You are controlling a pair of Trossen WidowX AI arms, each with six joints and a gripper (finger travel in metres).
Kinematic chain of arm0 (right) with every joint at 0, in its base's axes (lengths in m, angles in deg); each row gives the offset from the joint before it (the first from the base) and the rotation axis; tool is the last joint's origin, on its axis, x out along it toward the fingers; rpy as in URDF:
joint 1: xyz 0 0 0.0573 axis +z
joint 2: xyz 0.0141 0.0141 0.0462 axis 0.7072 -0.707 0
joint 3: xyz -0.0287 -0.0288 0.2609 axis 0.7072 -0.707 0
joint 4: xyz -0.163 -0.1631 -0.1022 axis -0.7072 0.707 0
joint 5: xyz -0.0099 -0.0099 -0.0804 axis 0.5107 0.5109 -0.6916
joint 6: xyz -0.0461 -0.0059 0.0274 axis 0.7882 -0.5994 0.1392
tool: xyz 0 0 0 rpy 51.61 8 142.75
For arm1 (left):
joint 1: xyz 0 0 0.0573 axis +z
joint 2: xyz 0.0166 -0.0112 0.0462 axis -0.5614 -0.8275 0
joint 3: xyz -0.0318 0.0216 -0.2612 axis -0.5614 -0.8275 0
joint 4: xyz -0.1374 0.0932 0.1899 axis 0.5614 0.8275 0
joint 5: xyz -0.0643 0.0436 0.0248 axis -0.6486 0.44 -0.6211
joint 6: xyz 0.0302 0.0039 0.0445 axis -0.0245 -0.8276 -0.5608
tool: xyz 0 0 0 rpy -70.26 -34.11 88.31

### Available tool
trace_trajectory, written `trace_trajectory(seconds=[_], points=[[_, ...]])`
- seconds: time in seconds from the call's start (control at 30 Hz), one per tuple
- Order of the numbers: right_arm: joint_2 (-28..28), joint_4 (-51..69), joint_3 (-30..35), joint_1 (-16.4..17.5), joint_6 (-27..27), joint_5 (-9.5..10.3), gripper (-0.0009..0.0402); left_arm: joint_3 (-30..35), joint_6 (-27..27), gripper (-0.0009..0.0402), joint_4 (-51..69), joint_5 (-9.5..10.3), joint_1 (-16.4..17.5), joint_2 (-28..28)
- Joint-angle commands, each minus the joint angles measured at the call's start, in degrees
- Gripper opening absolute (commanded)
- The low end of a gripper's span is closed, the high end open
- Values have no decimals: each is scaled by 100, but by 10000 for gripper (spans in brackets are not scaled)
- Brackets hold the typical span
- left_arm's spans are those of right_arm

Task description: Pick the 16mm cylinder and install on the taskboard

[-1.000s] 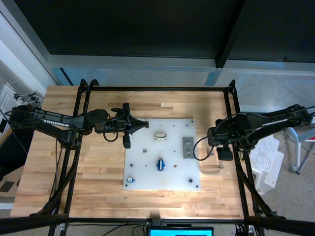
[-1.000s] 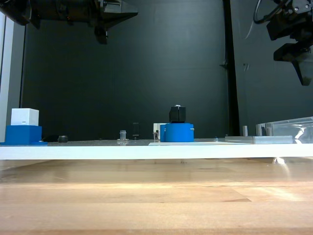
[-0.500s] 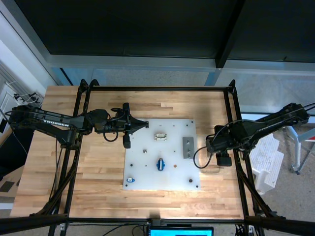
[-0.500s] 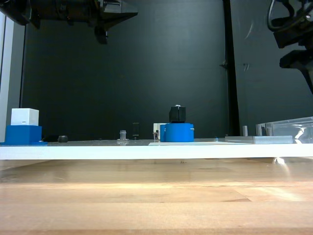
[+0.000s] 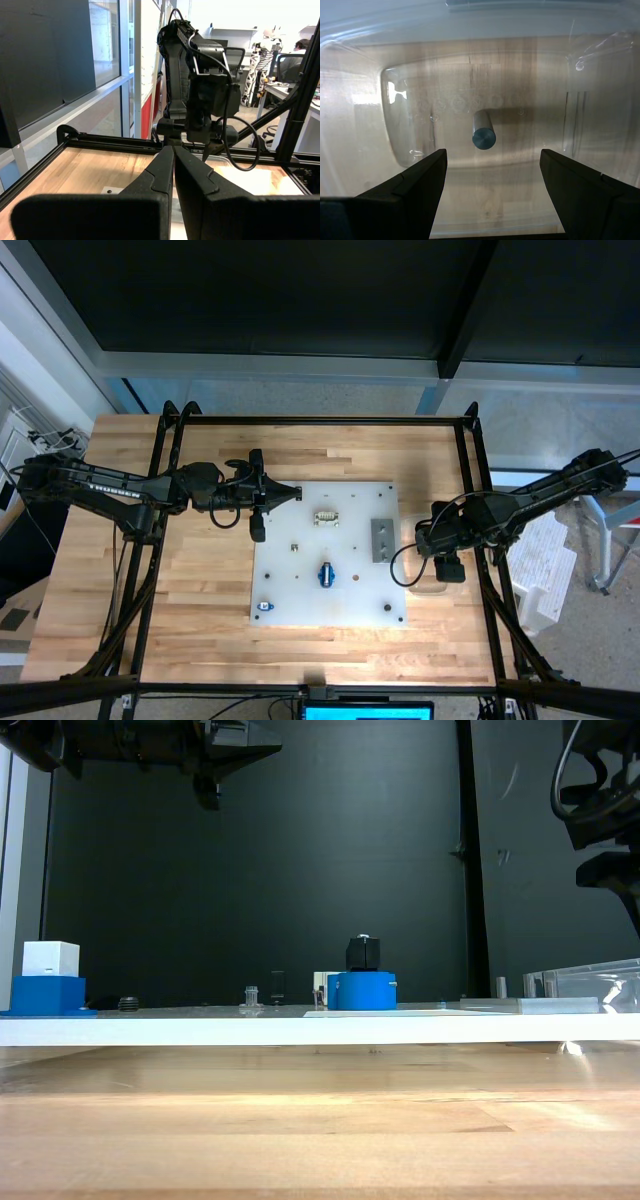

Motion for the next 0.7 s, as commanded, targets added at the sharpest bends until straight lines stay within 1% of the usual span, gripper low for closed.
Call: trace_trajectory(seconds=[0.03,0.27,0.33,0.37,0.53,0.7], points=[[-17,-79,-94,22,7,4,259,2,-2,1,0,-2,0,-2],[-17,-120,-181,83,7,-17,259,2,-2,1,0,-2,2,-2],[-17,-179,-208,94,-15,-116,259,2,-2,1,0,-2,2,-2],[-17,-201,-221,101,-26,-131,259,2,-2,1,0,-2,0,-2],[-17,-306,-330,162,-66,-129,259,2,-2,1,0,-2,0,-2],[-17,-382,-391,227,-302,-131,258,2,-2,1,0,-2,2,-2]])
